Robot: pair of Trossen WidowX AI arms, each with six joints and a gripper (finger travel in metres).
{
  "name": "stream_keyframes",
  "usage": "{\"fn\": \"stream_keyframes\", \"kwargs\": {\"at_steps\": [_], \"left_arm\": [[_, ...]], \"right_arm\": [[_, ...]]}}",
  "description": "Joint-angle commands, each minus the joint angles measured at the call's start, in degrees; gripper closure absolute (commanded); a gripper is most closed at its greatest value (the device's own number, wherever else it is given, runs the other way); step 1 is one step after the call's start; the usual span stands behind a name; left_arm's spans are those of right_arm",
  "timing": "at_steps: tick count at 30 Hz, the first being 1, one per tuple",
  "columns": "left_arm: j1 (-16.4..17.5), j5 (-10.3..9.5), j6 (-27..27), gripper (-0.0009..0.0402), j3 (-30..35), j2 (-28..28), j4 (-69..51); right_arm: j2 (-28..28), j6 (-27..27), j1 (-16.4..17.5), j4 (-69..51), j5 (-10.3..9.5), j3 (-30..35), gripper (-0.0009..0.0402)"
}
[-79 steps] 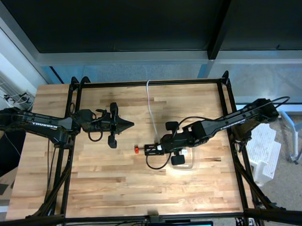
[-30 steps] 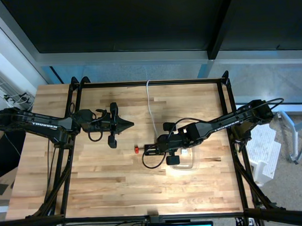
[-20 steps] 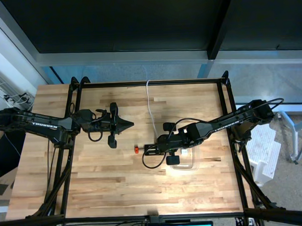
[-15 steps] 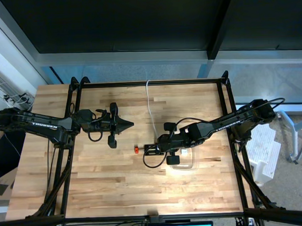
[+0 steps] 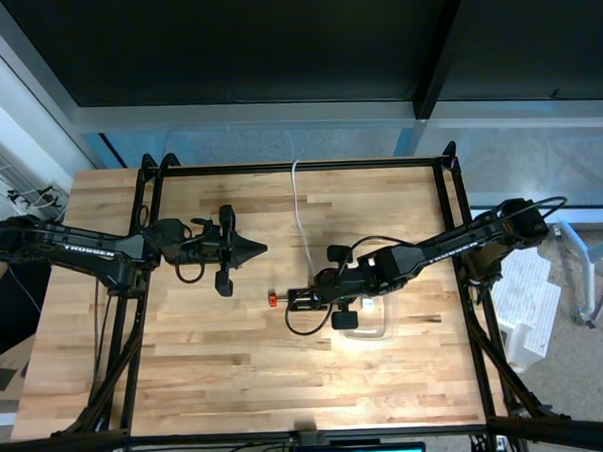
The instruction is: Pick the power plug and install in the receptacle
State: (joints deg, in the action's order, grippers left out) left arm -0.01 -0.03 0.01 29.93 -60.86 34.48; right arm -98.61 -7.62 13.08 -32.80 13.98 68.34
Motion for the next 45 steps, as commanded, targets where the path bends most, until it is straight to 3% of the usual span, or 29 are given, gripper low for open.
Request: {"fn": "stream_keyframes", "kwargs": {"at_steps": [1,15,18,34,45], "left_arm": [[0.00,0.00,0.00,0.0393,0.02,0.00,0.02],[0.00,0.00,0.00,0.0393,0.02,0.00,0.00],[0.02,0.00,0.00,0.0393,0.02,0.00,0.00],[0.02,0.00,0.00,0.0393,0.02,0.00,0.02],[0.02,0.00,0.00,0.0393,0.02,0.00,0.02]], "right_arm": [[-0.44,-0.44,0.00,0.17,-0.09,-1.18,0.0393],[1.36,-0.42,0.00,0.55,-0.63,-0.46,0.0393],[1.81,-0.39,0.00,0.52,-1.77,-0.46,0.0390],[2.93,-0.22,-0.55,0.87,-1.51,-0.46,0.0300],[7.74,-0.28,-0.59,0.26,-1.51,-0.46,0.0277]]}}
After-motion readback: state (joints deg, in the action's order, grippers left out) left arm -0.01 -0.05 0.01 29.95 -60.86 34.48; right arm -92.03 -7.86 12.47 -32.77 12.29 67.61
